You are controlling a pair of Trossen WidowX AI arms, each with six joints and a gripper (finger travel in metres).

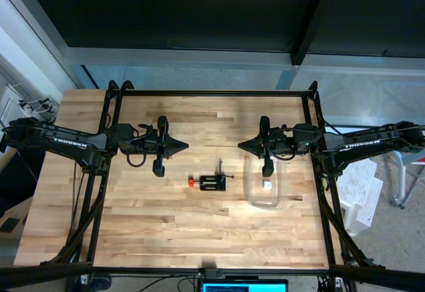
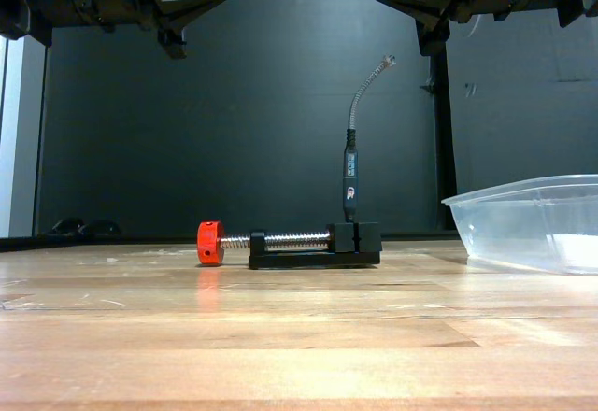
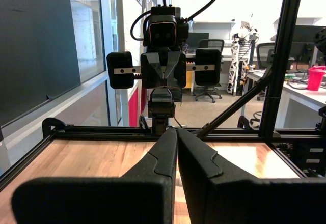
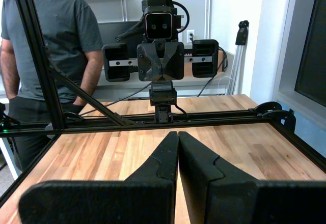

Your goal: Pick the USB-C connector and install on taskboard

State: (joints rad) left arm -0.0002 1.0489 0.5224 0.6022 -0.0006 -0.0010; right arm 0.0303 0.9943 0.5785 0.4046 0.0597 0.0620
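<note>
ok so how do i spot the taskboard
On the wooden table, between the raised left end effector and right end effector, both shut, lies the taskboard. Unlike the clear tray beside it, it's a small black block with a red-orange knob.

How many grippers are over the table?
2, both shut, hovering high: the left gripper left of the black red-knobbed taskboard, the right gripper right of it, by the clear plastic tray.
</note>
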